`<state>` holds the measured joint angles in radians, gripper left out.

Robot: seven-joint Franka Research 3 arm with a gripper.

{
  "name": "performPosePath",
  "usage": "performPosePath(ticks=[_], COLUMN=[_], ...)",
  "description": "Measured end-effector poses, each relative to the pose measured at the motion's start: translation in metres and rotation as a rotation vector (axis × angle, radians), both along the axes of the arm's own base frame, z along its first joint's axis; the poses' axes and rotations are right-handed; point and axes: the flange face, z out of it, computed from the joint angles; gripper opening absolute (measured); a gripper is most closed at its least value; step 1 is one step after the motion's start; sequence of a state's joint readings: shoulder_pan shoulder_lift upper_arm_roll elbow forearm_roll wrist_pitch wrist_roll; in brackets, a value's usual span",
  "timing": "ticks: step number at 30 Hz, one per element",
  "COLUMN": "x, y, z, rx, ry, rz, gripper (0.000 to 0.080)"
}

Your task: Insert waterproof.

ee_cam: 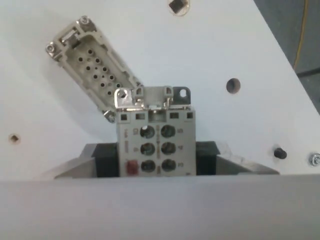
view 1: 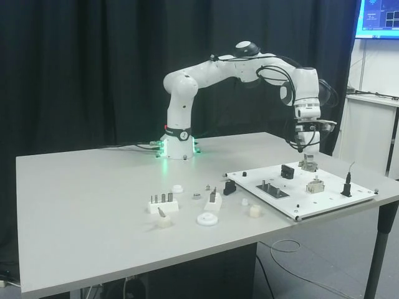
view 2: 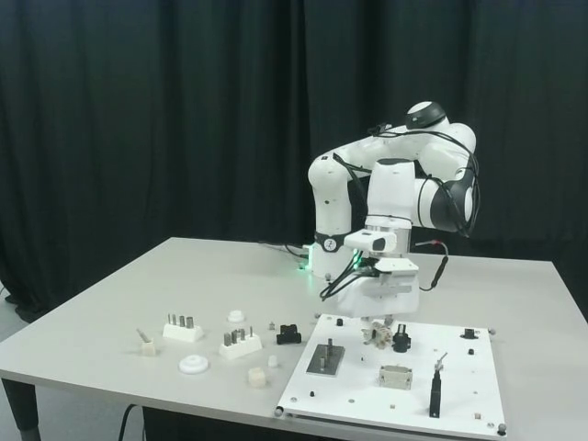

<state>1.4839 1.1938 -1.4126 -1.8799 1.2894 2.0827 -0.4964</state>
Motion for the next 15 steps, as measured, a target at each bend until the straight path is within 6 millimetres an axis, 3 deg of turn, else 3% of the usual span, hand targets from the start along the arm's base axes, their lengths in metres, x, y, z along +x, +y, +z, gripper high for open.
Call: performPosePath(ticks=[15], x=[0.007], y=[0.000], z=[-0.013], rx=[0.008], ry=[0.060], rz=[0.118], gripper=[0.0314])
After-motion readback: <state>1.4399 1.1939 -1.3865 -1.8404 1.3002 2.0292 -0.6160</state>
